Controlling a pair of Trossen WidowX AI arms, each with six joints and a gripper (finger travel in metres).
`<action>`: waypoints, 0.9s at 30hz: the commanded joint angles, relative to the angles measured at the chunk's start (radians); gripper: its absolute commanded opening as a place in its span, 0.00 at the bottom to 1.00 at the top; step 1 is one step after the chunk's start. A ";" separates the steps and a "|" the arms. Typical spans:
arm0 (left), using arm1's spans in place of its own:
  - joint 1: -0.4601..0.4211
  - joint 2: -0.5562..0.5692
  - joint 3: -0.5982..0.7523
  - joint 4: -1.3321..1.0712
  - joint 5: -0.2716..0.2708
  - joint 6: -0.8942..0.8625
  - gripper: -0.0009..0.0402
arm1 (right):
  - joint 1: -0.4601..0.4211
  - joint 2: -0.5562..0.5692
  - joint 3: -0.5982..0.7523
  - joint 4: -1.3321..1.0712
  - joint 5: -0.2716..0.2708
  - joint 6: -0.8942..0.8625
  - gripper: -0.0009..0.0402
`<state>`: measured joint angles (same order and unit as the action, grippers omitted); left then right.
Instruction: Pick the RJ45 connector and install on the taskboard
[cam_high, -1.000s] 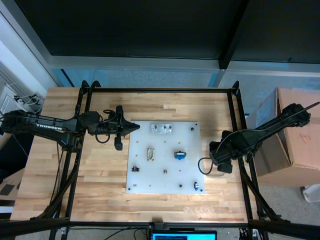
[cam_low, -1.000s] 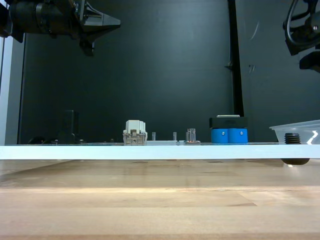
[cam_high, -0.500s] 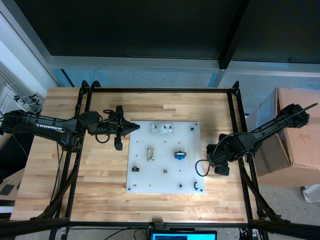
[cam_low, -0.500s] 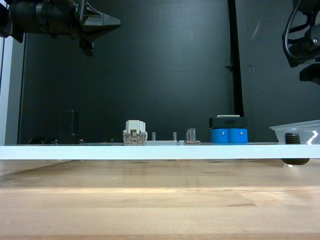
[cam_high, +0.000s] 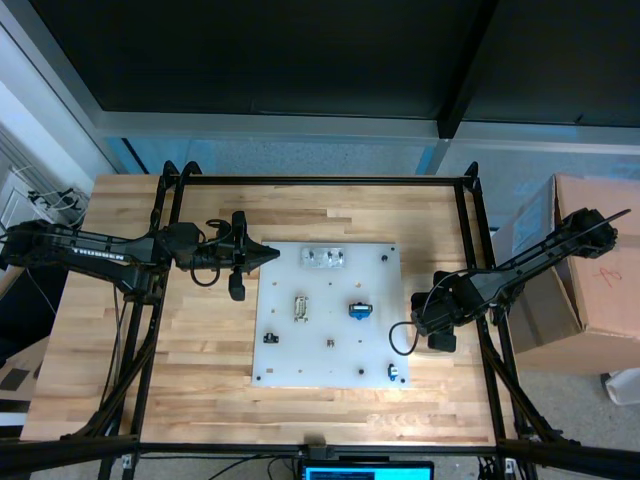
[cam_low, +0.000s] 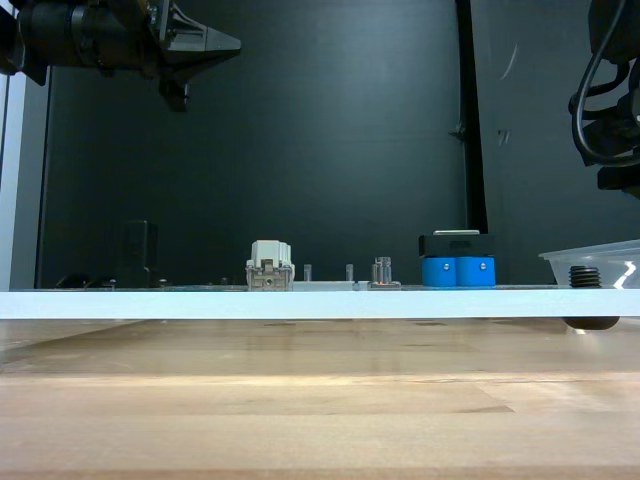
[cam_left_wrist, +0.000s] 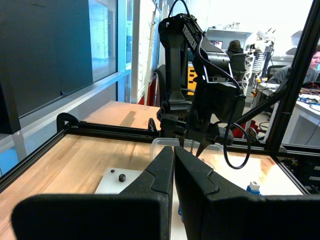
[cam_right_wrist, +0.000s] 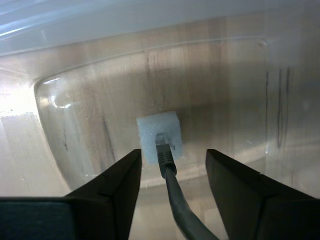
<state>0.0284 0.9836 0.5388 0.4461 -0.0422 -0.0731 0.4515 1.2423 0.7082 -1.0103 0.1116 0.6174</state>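
Dark RJ45 connector (cam_right_wrist: 162, 149) on black cable (cam_right_wrist: 178, 210) lies free on white foam square (cam_right_wrist: 156, 126) in clear plastic tray (cam_right_wrist: 65, 115), between right gripper's (cam_right_wrist: 172, 155) wide-spread fingers; left gripper (cam_left_wrist: 173, 150), fingers closed together, hangs above white taskboard's (cam_high: 320, 350) left edge; judged light, clip fragile, cable stiff, so grip plug body's sides.

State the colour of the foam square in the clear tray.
Pale blue foam square, best in right wrist view.

rj45 connector (cam_right_wrist: 162, 149) in tray (cam_right_wrist: 235, 100) under right claw (cam_right_wrist: 173, 153); left claw (cam_high: 270, 256) left of taskboard (cam_high: 330, 325)
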 joint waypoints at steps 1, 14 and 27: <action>0.000 0.000 0.000 0.000 0.000 0.000 0.02 | 0.000 -0.002 0.000 0.011 0.001 -0.016 0.37; 0.000 0.000 0.000 0.000 0.000 0.000 0.02 | 0.000 -0.005 0.000 0.014 0.001 -0.050 0.02; 0.000 0.000 0.000 0.000 0.000 0.000 0.02 | 0.001 -0.050 0.089 -0.001 -0.007 -0.048 0.02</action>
<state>0.0284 0.9836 0.5385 0.4461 -0.0422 -0.0731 0.4515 1.1961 0.7788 -1.0088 0.1081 0.5671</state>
